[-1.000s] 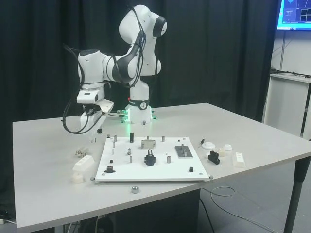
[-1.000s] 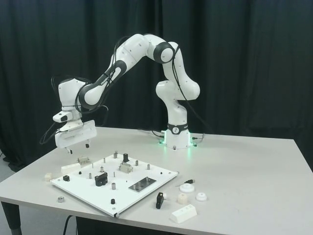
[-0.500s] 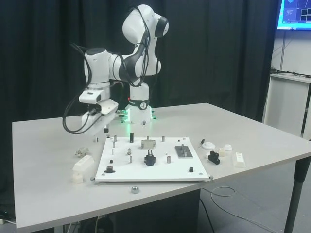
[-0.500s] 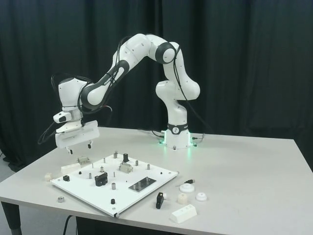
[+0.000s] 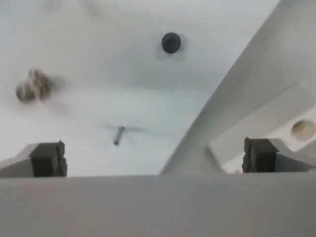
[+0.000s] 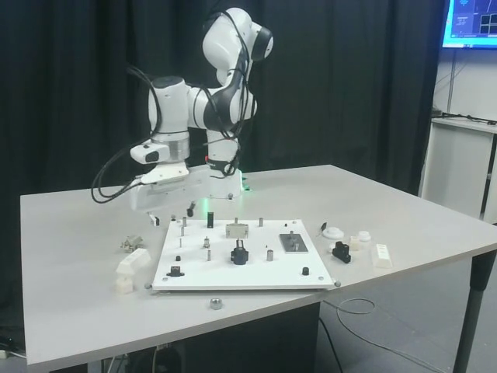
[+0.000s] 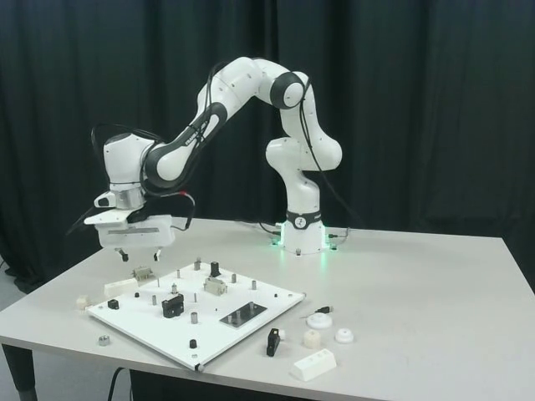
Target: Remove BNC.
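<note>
The two-fingered white gripper (image 6: 172, 215) hangs spread above the flat white board's (image 6: 256, 268) far corner. Only the wrist view shows a thin metal pin (image 5: 118, 135); I cannot pick out the BNC.

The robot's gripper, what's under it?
Under the open gripper lie the white board's corner, the grey table, a black round knob and a thin pin. The gripper's body hides whatever lies nearer it.

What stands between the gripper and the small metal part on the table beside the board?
Probably reachable, yes: the gripper hangs open in the air close above the metal part, with nothing between. The white block lies near it and may crowd one finger.
</note>
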`<state>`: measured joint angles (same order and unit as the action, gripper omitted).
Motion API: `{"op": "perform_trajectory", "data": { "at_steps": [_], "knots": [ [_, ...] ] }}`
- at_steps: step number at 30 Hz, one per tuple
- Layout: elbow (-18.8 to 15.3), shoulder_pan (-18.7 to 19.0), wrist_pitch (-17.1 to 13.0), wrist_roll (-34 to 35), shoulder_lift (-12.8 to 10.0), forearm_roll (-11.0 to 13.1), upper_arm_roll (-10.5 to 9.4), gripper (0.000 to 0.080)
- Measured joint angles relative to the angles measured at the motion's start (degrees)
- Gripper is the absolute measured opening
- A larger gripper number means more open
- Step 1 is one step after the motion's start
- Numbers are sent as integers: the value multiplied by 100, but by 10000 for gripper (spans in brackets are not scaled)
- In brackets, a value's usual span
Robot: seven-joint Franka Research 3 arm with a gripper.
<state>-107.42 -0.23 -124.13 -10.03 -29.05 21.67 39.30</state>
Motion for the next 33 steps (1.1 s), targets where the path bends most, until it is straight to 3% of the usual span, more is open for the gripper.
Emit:
{"op": "perform_trajectory", "data": {
  "at_steps": [23, 33],
  "knots": [
    [-31, 337, -66, 4853, -12, -112, -76, 800],
    [-195, 396, -236, 6242, -6, -89, -173, 800]
  ]
}}
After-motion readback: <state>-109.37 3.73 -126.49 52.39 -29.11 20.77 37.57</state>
